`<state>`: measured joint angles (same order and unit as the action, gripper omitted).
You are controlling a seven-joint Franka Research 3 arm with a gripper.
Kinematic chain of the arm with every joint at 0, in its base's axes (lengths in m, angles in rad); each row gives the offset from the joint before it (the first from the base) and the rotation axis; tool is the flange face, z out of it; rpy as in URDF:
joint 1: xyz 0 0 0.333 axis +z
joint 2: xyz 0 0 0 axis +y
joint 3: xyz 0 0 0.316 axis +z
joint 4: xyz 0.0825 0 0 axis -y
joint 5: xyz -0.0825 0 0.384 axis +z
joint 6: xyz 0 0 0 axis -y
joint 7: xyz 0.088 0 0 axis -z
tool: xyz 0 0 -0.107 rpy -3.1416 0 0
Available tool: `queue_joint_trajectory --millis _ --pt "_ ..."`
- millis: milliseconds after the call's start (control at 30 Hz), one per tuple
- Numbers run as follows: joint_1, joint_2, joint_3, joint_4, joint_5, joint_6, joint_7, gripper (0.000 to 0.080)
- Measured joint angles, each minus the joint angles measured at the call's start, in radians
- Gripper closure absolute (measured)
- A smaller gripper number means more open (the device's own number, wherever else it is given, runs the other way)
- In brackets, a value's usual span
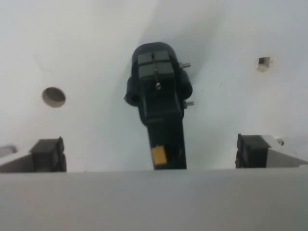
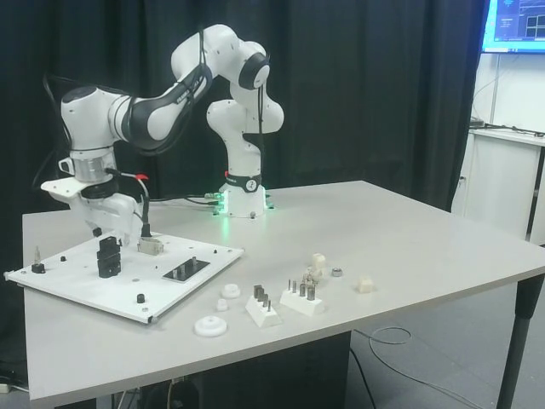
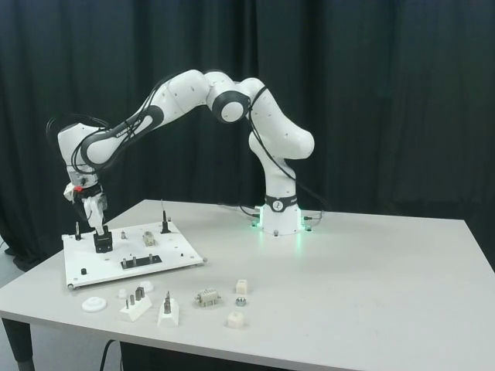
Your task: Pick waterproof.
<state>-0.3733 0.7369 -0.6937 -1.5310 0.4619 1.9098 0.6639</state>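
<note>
The waterproof connector (image 1: 156, 103), a black plug-like part, stands upright on the white board (image 1: 86, 57). In the wrist view it sits centred between my two black fingertips (image 1: 48, 154), which are spread far apart on either side without touching it. My gripper (image 1: 150, 152) is open and hovers just above the connector. The first room view shows the gripper (image 2: 106, 228) over the connector (image 2: 107, 257) at the left part of the board (image 2: 77, 281). From the second room view the gripper (image 3: 99, 224) hangs right above the connector (image 3: 103, 243).
The board also carries a grey part (image 2: 151, 247), a black plate with pegs (image 2: 186, 270) and small black posts (image 2: 37, 267). On the table lie a white gear (image 2: 208, 325), two white blocks with pins (image 2: 263, 308) and a small white cube (image 2: 365, 285).
</note>
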Motion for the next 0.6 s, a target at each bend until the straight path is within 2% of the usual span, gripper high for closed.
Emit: queue_joint_trajectory --millis 267,600 --pt "0.014 -0.028 -0.014 0.0 -0.002 -0.031 0.009 0.0008" --pt "0.03 -0.05 -0.022 0.0 -0.003 -0.042 0.009 0.0003"
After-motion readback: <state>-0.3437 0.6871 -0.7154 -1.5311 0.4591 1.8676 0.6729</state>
